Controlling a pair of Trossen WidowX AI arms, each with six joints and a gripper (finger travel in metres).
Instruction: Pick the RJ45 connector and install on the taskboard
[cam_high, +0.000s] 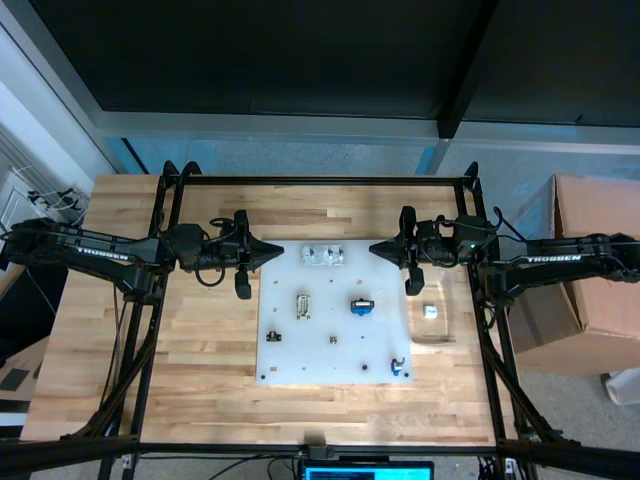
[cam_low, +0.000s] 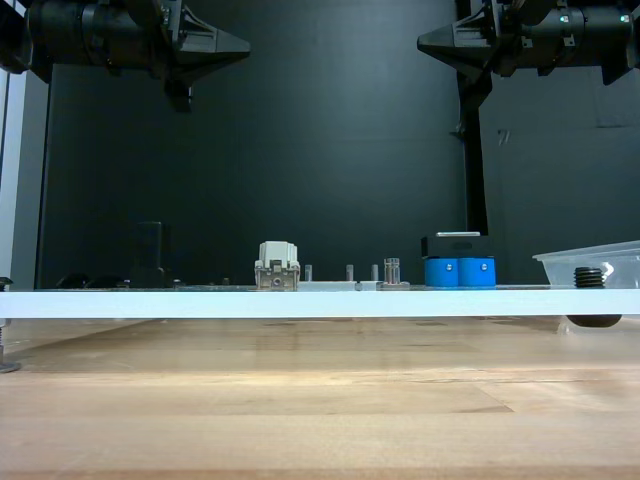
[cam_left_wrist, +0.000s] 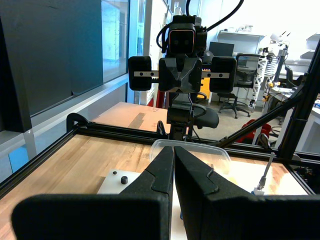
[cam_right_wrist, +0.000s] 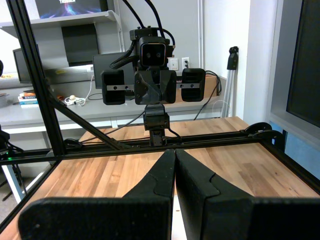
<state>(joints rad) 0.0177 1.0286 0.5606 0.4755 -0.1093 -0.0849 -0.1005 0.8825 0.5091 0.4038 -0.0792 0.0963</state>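
The bare wood of the worktop (cam_low: 320, 400) lay closest to me in the low view, with the edge of the white board (cam_high: 300, 360) running across just behind it. From above, I saw the left pincer (cam_high: 278, 250) hanging over the board's far left corner and the right pincer (cam_high: 373, 248) over its far right corner, tips pointed at each other across the board's far edge and well apart. Both rode high above the board in the low view. Each wrist camera showed its own pincer pressed tight together, with only a thin seam between the fingers (cam_left_wrist: 165, 172) of the left and likewise between the fingers (cam_right_wrist: 162, 175) of the right, and nothing gripped in either. The clear tray (cam_high: 452, 300) sat on the worktop just beside the board's right edge, and the white block (cam_high: 430, 312) in it looked pale all over, with nothing darker on it that I could make out. At the board's near right corner the blue jack (cam_high: 400, 372) carried a darker grey piece on top, which I took to be the connector (cam_high: 397, 363) sitting in the jack. I could not tell how deep it sat, and I could not trace its cable.
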